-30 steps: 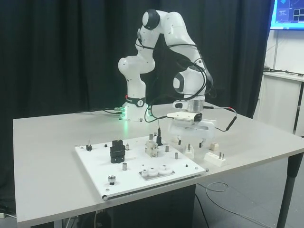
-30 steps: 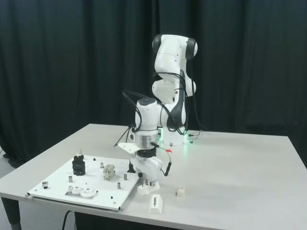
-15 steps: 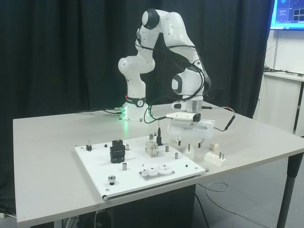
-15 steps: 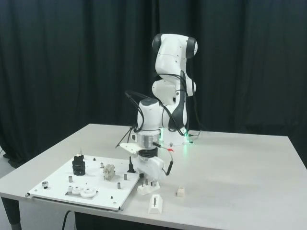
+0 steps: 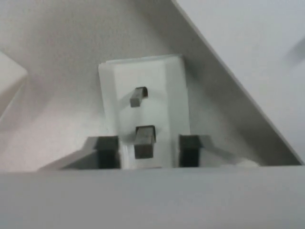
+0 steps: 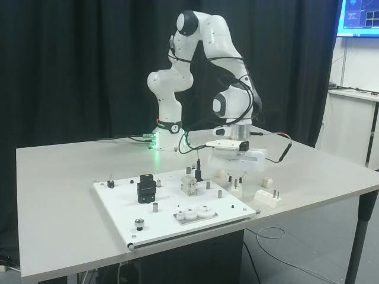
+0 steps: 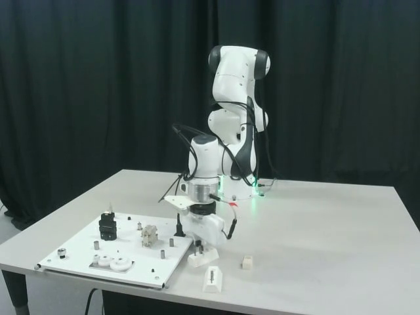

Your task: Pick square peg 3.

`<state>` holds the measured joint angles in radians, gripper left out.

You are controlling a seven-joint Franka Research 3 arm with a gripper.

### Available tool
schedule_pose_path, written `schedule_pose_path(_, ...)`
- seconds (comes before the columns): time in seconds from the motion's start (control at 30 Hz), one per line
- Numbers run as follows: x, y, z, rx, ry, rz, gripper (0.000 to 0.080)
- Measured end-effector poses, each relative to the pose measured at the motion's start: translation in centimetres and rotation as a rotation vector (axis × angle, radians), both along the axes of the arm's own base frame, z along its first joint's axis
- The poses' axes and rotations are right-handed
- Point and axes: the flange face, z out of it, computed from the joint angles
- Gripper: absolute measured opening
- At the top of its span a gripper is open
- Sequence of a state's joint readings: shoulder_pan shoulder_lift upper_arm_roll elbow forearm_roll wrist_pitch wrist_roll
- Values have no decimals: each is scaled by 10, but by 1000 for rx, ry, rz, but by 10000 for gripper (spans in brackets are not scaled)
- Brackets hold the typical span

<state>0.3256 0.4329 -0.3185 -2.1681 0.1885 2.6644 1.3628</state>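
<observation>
In the wrist view a white holder block [image 5: 143,86] carries two upright grey square pegs. The nearer peg [image 5: 144,141] stands between my black fingertips [image 5: 107,150], with a gap on each side. The other peg [image 5: 138,97] stands further along the block. My gripper [image 5: 148,150] is open and touches neither peg. In the room views the gripper [image 6: 235,175] [image 7: 204,245] hangs low over this holder [image 6: 235,190] [image 7: 199,260], just off the white board's edge.
The white assembly board [image 6: 118,204] [image 7: 72,259] holds a black block [image 6: 145,188], gears [image 6: 190,213] and small pins. A second white holder with a peg [image 6: 269,197] [image 7: 212,279] and a small cube [image 6: 267,182] [image 7: 247,262] lie beside the gripper.
The wrist and hand have shifted slightly above the holder, a little up and sideways. Nothing on the table has moved.
</observation>
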Motion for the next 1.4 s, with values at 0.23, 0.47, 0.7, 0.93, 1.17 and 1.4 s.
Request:
schedule_pose_path(0.23, -1, 0, 0, 1, -2, -1, 92)
schedule_pose_path(0.47, -2, 2, 1, 4, -3, -12, 73)
schedule_pose_path(0.7, -1, 6, 5, 12, -11, -23, 73)
schedule_pose_path(0.93, 0, 10, 18, 26, -15, -39, 73)
schedule_pose_path(1.17, -1, 15, 36, 45, -12, -40, 73)
schedule_pose_path(1.4, -2, 17, 53, 56, -8, -45, 73)
